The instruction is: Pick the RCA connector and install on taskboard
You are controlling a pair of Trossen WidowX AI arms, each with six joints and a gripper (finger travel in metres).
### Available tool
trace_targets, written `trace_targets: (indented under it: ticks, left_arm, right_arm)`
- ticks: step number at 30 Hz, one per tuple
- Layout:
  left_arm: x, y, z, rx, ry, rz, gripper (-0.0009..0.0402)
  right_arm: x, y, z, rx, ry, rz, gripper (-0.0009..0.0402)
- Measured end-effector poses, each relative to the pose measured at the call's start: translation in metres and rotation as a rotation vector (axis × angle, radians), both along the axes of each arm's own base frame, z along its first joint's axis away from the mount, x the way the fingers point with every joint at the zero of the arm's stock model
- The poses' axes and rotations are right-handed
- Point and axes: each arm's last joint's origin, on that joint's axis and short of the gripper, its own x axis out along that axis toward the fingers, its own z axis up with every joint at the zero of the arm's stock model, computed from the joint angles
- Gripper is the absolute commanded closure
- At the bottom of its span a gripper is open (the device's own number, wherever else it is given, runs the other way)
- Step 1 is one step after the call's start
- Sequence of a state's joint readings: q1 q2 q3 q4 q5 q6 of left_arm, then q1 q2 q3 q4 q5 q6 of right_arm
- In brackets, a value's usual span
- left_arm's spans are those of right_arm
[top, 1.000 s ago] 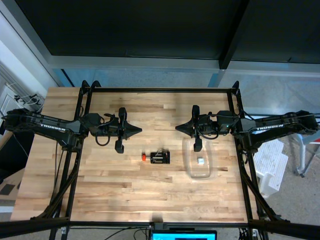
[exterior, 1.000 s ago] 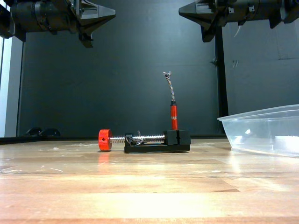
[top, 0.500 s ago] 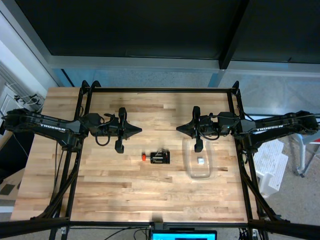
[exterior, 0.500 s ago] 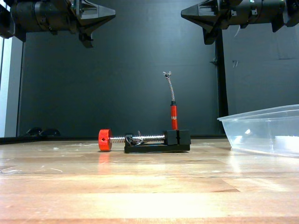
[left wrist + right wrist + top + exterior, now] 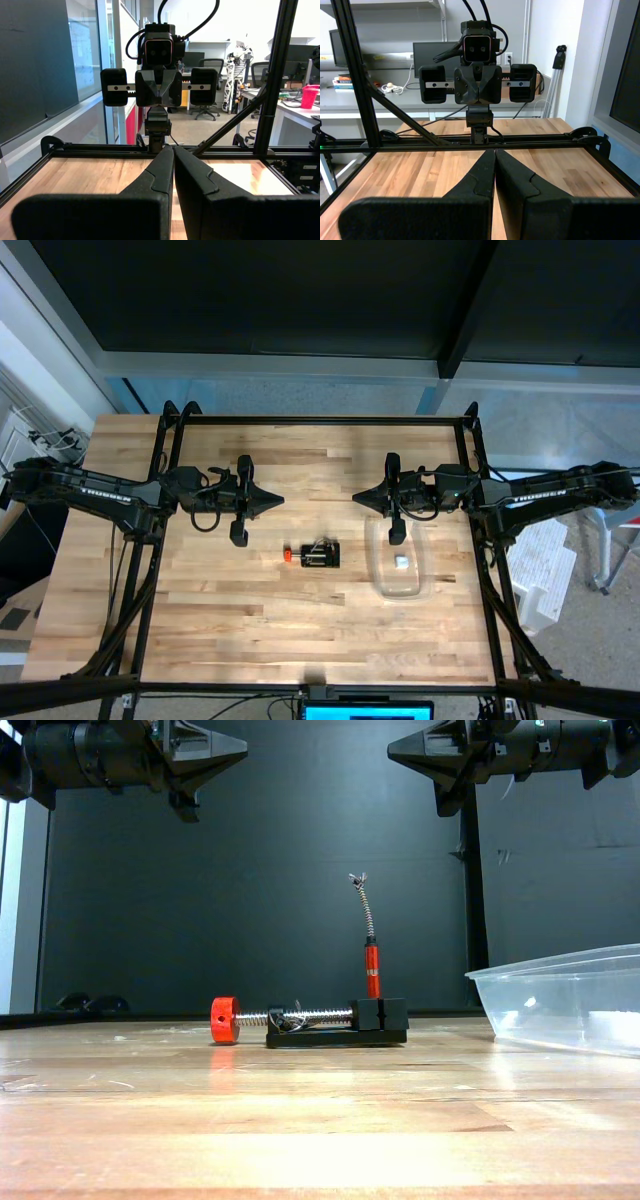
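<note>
Well clear of both arms, the connector (image 5: 371, 970) stands upright on the black vise (image 5: 336, 1021), with nothing holding it.
Its braided cable (image 5: 365, 910) curves up from it, and the white block (image 5: 400, 562) lies in the clear tray (image 5: 560, 1005) beside the vise. Left gripper (image 5: 173, 150) and right gripper (image 5: 494, 152) hang high over the table, tips facing each other, each with fingers pressed together on nothing.

High view looks down, low view level along the table (image 5: 250, 630), both showing the vise (image 5: 322, 556); wrist views face inward.
</note>
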State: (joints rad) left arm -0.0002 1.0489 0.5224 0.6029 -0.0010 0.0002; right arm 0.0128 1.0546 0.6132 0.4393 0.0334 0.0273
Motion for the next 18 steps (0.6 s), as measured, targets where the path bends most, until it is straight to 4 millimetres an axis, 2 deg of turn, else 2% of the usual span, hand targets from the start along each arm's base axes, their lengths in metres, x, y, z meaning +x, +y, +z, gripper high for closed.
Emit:
trace_targets:
  ticks: [18]
  left_arm:
    - [0.0000, 0.0000, 0.0001, 0.000, 0.000, 0.000, 0.0393]
  right_arm:
    - [0.0001, 0.0000, -0.0036, -0.001, 0.036, 0.000, 0.0393]
